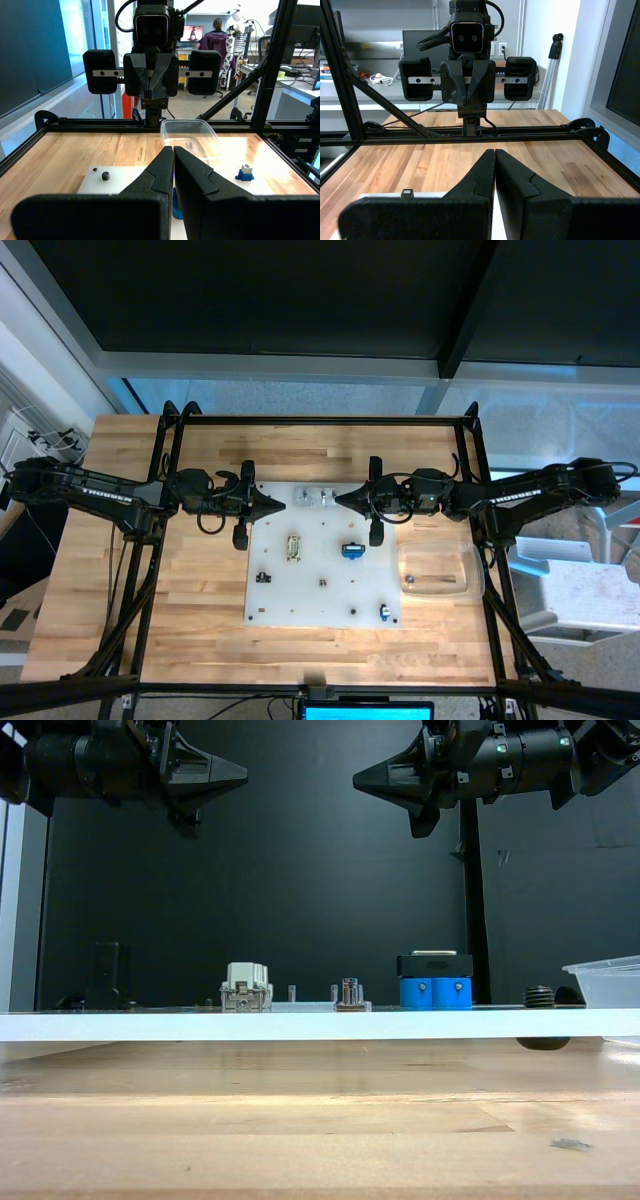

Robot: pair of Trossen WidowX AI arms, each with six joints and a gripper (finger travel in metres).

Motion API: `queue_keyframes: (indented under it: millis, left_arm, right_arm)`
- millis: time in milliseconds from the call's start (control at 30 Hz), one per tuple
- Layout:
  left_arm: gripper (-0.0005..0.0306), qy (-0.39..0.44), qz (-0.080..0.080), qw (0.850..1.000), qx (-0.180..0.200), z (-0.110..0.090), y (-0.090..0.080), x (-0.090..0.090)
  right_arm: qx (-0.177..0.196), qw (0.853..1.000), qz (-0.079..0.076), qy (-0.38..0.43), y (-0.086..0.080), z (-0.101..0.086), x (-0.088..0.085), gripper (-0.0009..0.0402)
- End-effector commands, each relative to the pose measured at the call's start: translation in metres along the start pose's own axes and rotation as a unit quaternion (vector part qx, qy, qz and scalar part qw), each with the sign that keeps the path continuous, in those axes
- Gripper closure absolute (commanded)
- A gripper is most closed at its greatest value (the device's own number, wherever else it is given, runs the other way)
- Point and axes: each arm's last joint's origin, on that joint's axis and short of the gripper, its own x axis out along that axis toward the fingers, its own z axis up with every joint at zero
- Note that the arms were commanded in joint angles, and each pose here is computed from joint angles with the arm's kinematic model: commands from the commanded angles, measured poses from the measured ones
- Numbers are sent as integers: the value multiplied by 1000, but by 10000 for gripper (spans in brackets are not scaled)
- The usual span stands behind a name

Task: Pick the M12 fastener and fasten on the M12 threads

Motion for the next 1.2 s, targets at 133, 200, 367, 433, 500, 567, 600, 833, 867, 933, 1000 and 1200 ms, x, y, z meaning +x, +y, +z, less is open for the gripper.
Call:
queue_keyframes:
  millis: [133, 200, 367, 433, 500, 567, 600, 833, 867, 933, 1000, 1200]
  left_arm:
    - [300, 0, 0, 1000, 0, 0, 0, 0]
    - [300, 0, 0, 1000, 0, 0, 0, 0]
    - [300, 0, 0, 1000, 0, 0, 0, 0]
    - [300, -1, 0, 1000, 0, 0, 0, 0]
    - [300, 0, 0, 1000, 0, 0, 0, 0]
    - [300, -1, 0, 1000, 0, 0, 0, 0]
    - [300, -1, 0, 1000, 0, 0, 0, 0]
    - [300, -1, 0, 1000, 0, 0, 0, 0]
    - [300, -1, 0, 1000, 0, 0, 0, 0]
    - [300, 0, 0, 1000, 0, 0, 0, 0]
    - [300, 0, 0, 1000, 0, 0, 0, 0]
    - [300, 0, 0, 1000, 0, 0, 0, 0]
  right_arm:
    - [0, 1000, 0, 0, 1, 0, 0, 393]
    - [0, 1000, 0, 0, 1, 0, 0, 393]
    - [0, 1000, 0, 0, 1, 0, 0, 393]
    - [1, 1000, 5, 0, 1, 0, 0, 393]
    - [0, 1000, 4, 2, 1, 2, -2, 393]
    - [-1, 1000, 3, 23, 1, 4, -5, 393]
    - [-3, 999, 3, 40, 1, 6, -7, 393]
    - [-29, 986, 32, 164, 7, 18, -10, 393]
    - [-38, 982, 38, 182, 9, 20, -11, 393]
    - [-54, 974, 49, 213, 13, 24, -13, 393]
    - [-68, 967, 57, 238, 17, 28, -15, 393]
    - [-95, 948, 73, 296, 26, 35, -23, 393]
